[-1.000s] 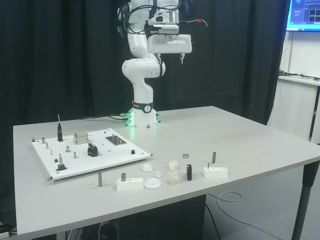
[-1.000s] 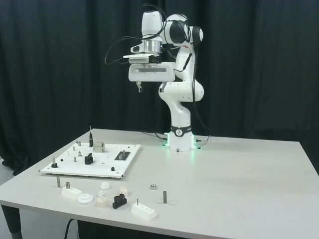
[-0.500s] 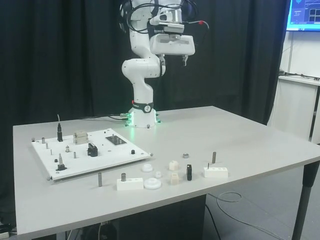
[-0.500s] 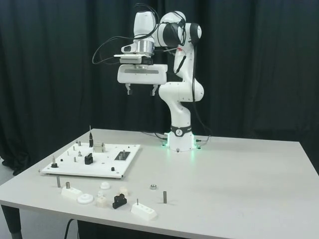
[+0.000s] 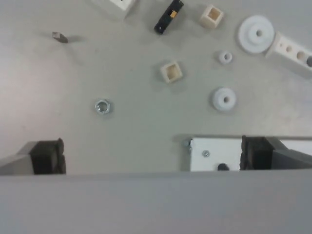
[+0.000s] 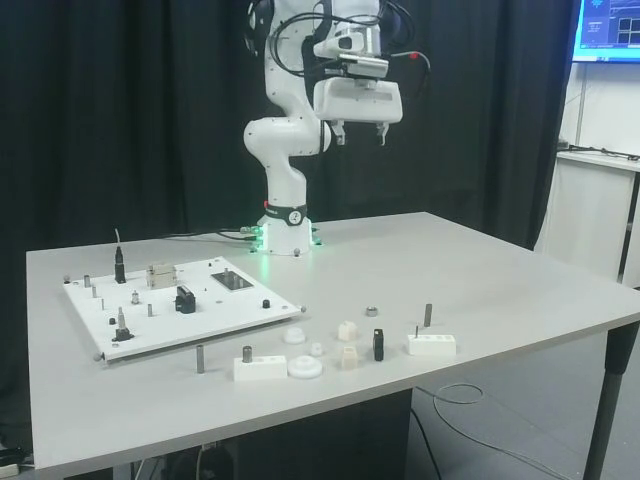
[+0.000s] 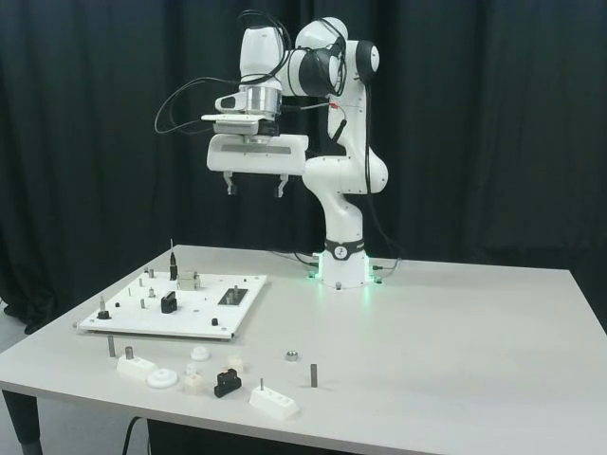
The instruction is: Pick D-SUB.
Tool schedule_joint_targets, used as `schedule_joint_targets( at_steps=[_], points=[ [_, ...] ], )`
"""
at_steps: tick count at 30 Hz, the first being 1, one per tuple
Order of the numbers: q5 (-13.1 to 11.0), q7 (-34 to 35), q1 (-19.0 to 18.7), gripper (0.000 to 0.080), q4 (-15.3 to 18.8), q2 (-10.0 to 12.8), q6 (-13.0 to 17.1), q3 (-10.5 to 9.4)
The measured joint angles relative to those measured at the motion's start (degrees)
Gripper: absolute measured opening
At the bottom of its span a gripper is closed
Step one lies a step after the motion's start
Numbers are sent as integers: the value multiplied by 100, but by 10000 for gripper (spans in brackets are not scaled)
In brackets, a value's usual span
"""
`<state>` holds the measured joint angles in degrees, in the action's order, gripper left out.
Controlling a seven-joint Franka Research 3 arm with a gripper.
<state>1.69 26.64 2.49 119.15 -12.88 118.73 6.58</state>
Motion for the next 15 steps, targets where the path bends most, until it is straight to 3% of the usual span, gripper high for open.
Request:
schedule_joint_targets(
  at_steps=[3, 8, 15],
  points=[
    [0, -294, 0, 800, -170, 210, -56, -3],
    [-2, -1348, -1, 800, -474, 528, -310, -8],
    [-2, -1867, 2, 800, -923, 989, -585, -7]
  ],
)
